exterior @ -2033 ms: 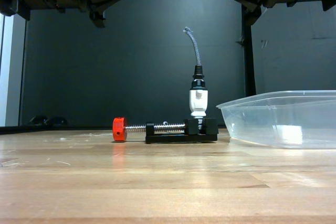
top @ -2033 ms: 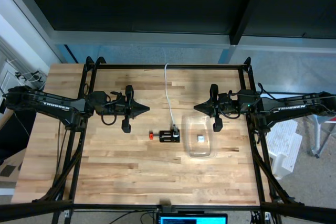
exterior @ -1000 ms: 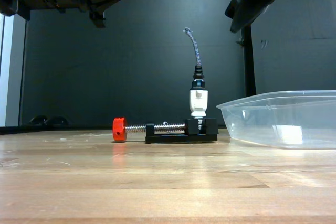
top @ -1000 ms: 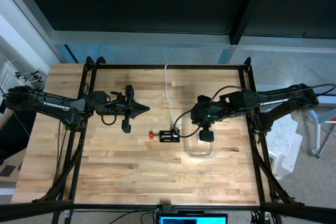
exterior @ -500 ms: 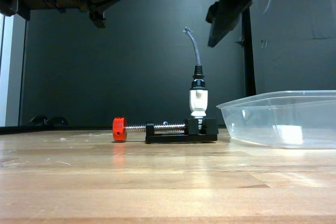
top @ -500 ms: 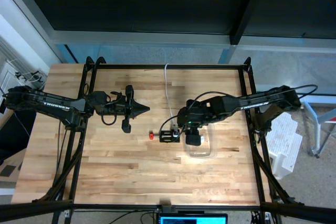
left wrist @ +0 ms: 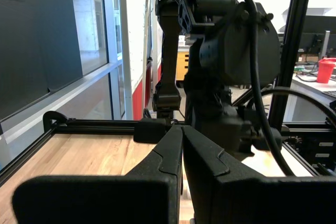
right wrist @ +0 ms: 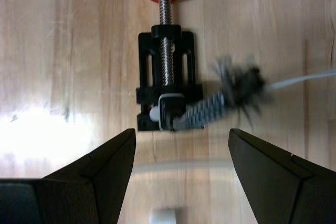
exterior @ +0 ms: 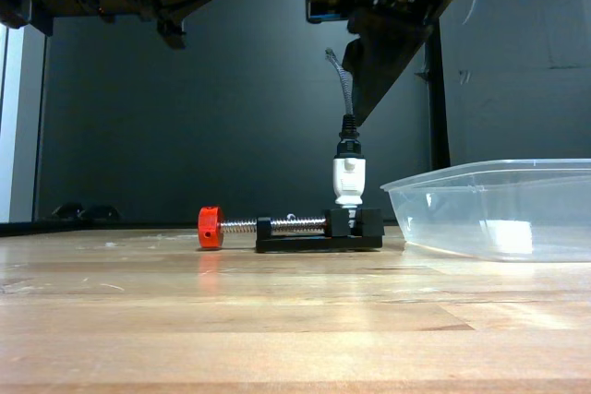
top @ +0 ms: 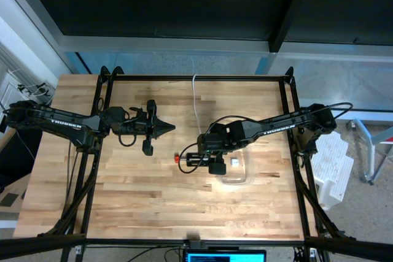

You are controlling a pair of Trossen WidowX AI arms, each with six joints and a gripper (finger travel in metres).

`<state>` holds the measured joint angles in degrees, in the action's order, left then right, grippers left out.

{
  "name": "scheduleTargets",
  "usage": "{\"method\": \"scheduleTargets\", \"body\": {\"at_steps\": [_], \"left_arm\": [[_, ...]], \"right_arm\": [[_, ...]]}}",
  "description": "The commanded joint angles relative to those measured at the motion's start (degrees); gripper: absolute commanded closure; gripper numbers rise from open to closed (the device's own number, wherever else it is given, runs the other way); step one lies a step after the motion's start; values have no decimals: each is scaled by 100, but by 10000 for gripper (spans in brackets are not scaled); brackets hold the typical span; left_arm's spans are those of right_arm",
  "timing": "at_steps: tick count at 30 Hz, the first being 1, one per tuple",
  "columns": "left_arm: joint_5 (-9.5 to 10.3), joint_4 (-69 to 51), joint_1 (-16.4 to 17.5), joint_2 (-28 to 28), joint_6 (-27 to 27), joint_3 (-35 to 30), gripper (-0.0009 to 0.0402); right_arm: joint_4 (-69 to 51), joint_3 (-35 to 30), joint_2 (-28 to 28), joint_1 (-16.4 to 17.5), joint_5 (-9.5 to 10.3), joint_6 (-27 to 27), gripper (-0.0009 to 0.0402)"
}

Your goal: Remove the power plug from the receptacle and place in the container

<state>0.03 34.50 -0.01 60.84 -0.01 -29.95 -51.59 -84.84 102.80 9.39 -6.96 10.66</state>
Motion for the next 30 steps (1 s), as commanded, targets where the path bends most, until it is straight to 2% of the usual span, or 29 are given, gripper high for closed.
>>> {"method": "scheduleTargets", "body": {"at_steps": [1, 8, 10, 25, 30], "left_arm": [[0, 2, 0, 2, 0, 0, 393], [0, 2, 0, 2, 0, 0, 393], [0, 2, 0, 2, 0, 0, 393], [0, 2, 0, 2, 0, 0, 393], [0, 2, 0, 2, 0, 0, 393]], "right_arm": [[98, 4, 129, 0, -7, -13, 146], [227, 4, 278, 0, -20, -33, 146], [254, 4, 304, 2, -103, -42, 146], [437, 155, 308, 4, -101, -39, 146], [463, 157, 308, 2, -96, -42, 171]]}}
